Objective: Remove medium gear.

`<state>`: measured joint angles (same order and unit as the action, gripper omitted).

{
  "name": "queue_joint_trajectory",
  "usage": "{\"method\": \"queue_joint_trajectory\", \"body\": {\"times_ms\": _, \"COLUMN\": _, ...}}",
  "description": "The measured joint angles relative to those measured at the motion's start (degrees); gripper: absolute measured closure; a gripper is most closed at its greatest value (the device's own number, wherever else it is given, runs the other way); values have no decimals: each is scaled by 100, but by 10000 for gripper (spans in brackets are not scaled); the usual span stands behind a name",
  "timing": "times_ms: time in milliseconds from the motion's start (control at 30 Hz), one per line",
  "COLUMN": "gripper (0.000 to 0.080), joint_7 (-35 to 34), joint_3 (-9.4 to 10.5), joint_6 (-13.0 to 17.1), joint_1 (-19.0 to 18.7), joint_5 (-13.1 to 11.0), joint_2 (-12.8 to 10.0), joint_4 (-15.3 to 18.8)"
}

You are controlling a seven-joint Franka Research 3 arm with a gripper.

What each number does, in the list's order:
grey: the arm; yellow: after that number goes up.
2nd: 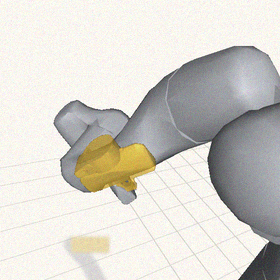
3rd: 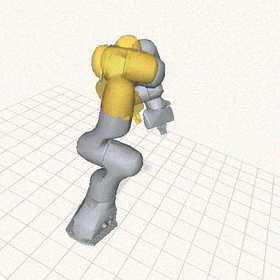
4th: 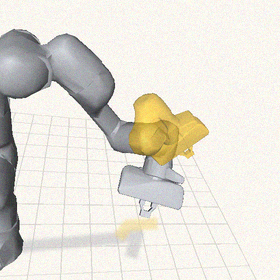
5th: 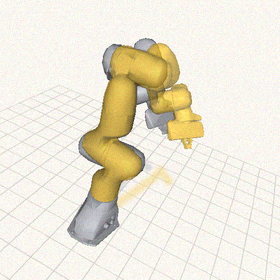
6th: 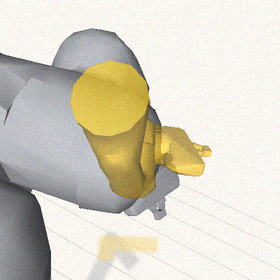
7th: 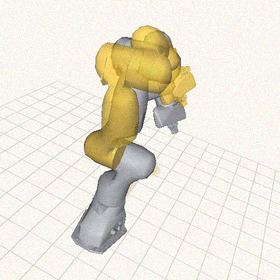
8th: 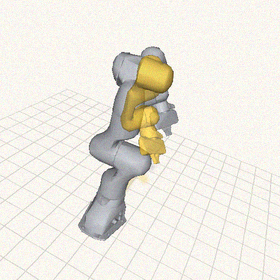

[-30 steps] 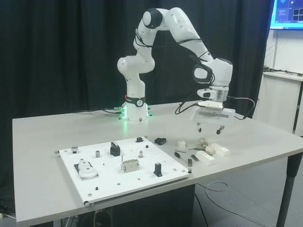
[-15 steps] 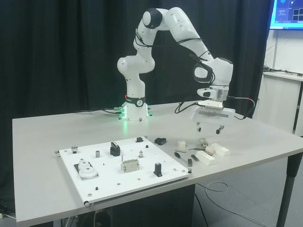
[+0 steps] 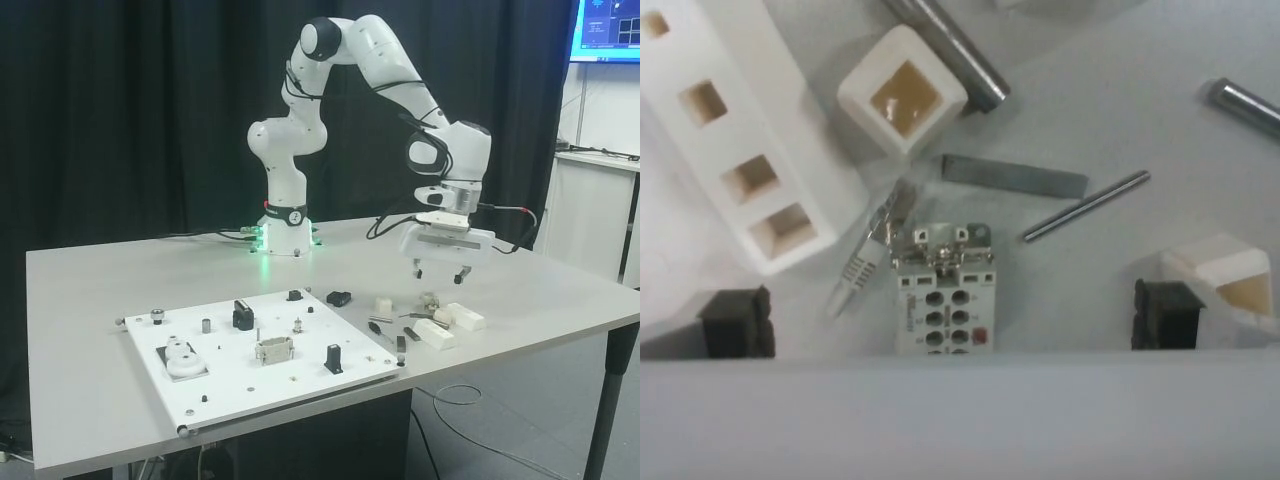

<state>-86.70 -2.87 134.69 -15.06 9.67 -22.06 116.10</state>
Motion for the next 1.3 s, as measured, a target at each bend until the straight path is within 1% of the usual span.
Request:
{"method": "queue_joint_trajectory", "body": {"times_ms": 433, "gripper": 3, "joint_7": 388, "joint_3": -1, "joint_6": 0, "joint_1": 80, "joint_5": 44, "joint_2": -27, "joint_4": -80}}
{"method": "queue_joint_trajectory", "body": {"times_ms": 767, "gripper": 3, "joint_7": 410, "joint_3": 3, "joint_6": 2, "joint_1": 125, "joint_5": 43, "joint_2": -72, "joint_4": -122}}
{"method": "queue_joint_trajectory", "body": {"times_ms": 967, "gripper": 3, "joint_7": 591, "joint_3": 3, "joint_6": 2, "joint_1": 127, "joint_5": 43, "joint_2": -81, "joint_4": -127}}
{"method": "queue_joint_trajectory", "body": {"times_ms": 1300, "gripper": 3, "joint_7": 702, "joint_3": 11, "joint_6": 1, "joint_1": 127, "joint_5": 43, "joint_2": -80, "joint_4": -149}}
